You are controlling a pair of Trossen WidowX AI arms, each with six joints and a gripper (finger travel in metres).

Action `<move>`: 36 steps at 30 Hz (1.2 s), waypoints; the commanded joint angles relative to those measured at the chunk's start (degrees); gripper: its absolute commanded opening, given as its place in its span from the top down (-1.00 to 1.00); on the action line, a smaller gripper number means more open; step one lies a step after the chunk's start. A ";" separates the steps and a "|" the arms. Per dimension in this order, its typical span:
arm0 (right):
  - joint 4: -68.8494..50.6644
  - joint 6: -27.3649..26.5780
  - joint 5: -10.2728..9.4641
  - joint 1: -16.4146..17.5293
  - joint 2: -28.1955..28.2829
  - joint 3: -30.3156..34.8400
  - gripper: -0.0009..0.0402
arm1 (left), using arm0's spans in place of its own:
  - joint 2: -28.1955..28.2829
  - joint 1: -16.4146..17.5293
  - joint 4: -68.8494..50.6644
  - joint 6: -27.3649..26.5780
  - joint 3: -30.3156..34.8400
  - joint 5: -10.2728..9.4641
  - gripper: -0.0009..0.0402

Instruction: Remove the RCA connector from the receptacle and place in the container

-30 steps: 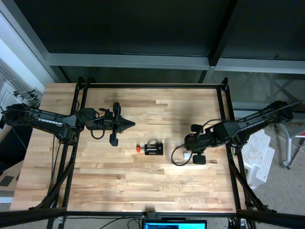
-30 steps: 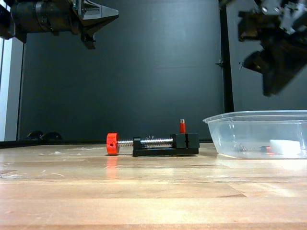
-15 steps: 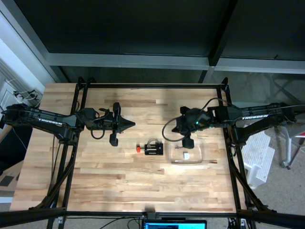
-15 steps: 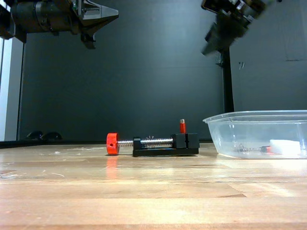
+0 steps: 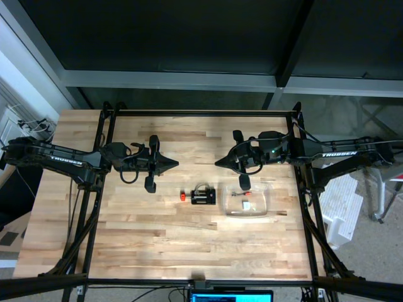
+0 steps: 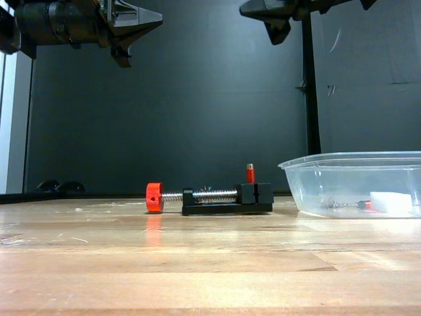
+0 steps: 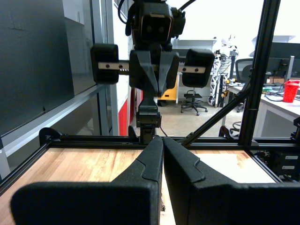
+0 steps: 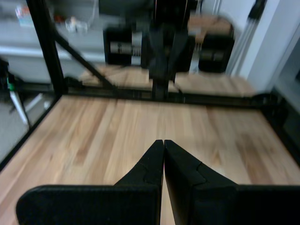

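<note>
- Table (image 5: 157, 251): light wood, bordered along its far edge and both sides by a black frame (image 5: 201, 113). In the high view, bare wood fills the lower third of the frame and the strip between the two arms.
- Left gripper (image 5: 175, 164): one, held high over the wood at centre left of the high view and at the upper left of the low view (image 6: 158, 23). Its wrist view (image 7: 162, 140) shows the fingers pressed together with nothing between them.
- Right gripper (image 5: 217, 162): one, held high at centre right of the high view, above the container's far edge, and at the top centre of the low view (image 6: 245, 9). Its fingers meet tip to tip (image 8: 163, 142) and hold nothing. The two gripper tips face each other with a gap of bare wood between them.
- Receptacle (image 5: 203, 196): one, lying flat at the frame centre, below that gap, with its red-orange knob (image 6: 154, 197) pointing to the frame's left. A short red post (image 6: 250, 173) stands upright on it.
- Container (image 5: 264, 202): one, just right of the receptacle and not touching it; its clear wall (image 6: 316, 184) rises higher than the block.
- RCA connector (image 5: 240, 194): one, lying on the container floor (image 6: 352, 205).
- White square piece (image 5: 246, 205): one, also in the container, just beside the connector.
</note>
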 commanded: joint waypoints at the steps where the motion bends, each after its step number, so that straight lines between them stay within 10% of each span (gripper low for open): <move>1: 4.92 0.11 0.39 0.04 0.28 -0.98 0.96 | 0.00 0.02 0.00 0.00 0.00 0.00 0.96; 36: 29.49 3.96 2.23 0.02 -2.25 -17.40 0.96 | 0.00 0.00 0.00 0.00 0.00 0.00 0.96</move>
